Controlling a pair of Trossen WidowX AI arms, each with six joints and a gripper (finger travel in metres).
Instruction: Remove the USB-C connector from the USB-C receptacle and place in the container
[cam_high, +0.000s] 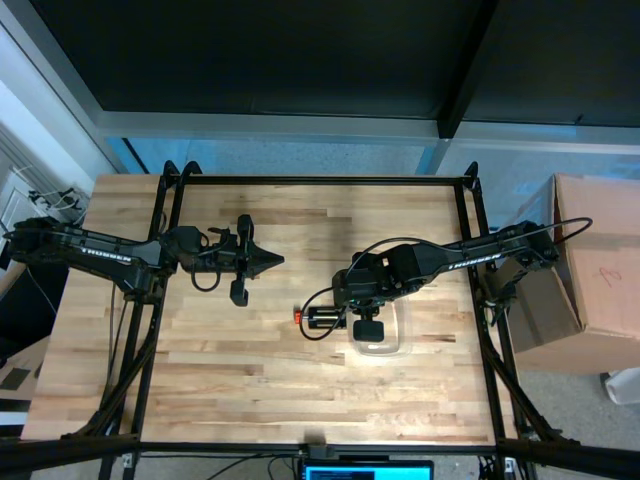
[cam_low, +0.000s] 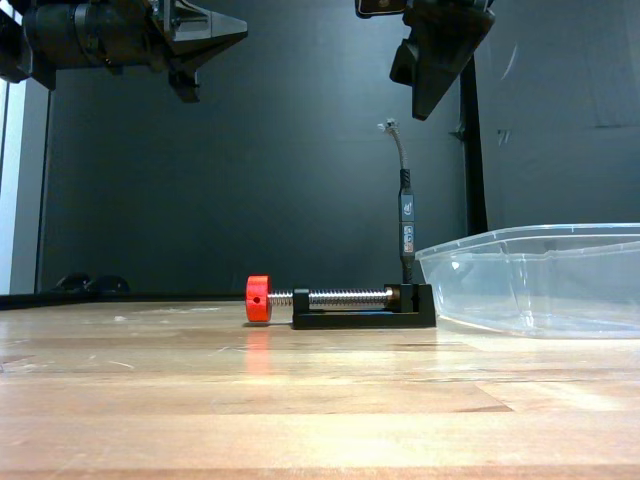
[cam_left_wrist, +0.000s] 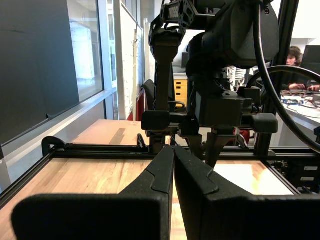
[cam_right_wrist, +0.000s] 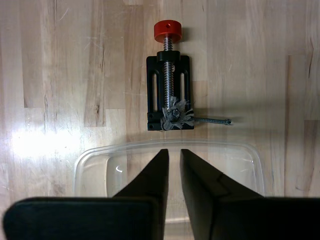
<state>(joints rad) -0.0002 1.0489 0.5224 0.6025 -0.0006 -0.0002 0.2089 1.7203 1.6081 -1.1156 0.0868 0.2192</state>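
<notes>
The USB-C connector (cam_low: 407, 225) stands upright, plugged into the receptacle held in a small black vise (cam_low: 365, 305) with a red knob (cam_low: 258, 298). Its short cable ends in a frayed tip (cam_low: 388, 127). In the right wrist view that frayed tip (cam_right_wrist: 175, 118) shows end-on over the vise (cam_right_wrist: 168, 75). My right gripper (cam_low: 420, 105) hangs above and clear of the connector, over the near rim of the clear container (cam_right_wrist: 90, 162); its fingers (cam_right_wrist: 159, 165) are a narrow gap apart with nothing between them. My left gripper (cam_high: 275, 260) is shut, raised over the table's left half.
The clear plastic container (cam_high: 400, 346) lies right of the vise (cam_high: 322, 318), touching or nearly touching it. A black frame rail (cam_high: 315, 180) runs round the wooden table. A cardboard box (cam_high: 595, 270) stands off the table's right edge.
</notes>
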